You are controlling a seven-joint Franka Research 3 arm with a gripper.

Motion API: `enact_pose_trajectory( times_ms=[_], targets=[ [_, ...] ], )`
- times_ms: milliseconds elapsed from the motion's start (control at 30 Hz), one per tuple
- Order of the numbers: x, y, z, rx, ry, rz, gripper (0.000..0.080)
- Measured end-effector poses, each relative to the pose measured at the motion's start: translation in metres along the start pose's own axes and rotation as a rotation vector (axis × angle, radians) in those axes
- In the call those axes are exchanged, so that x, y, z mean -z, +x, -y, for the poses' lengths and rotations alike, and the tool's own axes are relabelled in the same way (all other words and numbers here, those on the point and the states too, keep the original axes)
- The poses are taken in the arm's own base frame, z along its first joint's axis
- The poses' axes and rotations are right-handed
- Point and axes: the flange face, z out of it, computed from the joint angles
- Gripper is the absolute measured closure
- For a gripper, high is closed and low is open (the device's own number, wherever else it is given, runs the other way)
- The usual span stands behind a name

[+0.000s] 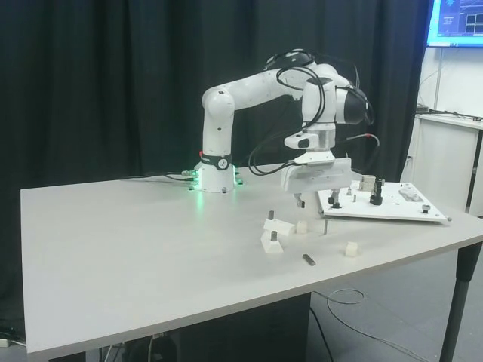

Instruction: Pick round peg 4.

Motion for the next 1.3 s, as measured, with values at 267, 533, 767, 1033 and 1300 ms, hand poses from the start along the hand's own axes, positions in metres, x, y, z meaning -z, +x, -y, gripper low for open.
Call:
enact_pose_trajectory(
  times_ms=[267, 533, 767, 1033, 1300],
  targets=[
    [-0.001, 0.002, -0.002, -0.011, -0.008, 0.000, 0.0003],
    [-0.002, 0.004, -0.003, -0.013, -0.012, -0.002, 0.0003],
    [0.003, 0.007, -0.003, -0.014, -0.015, -0.011, 0.0003],
    [0.010, 0.009, -0.004, -0.010, -0.021, -0.029, 0.0003],
    [0.013, 0.012, -0.004, -0.009, -0.028, -0.045, 0.0003]
  ],
)
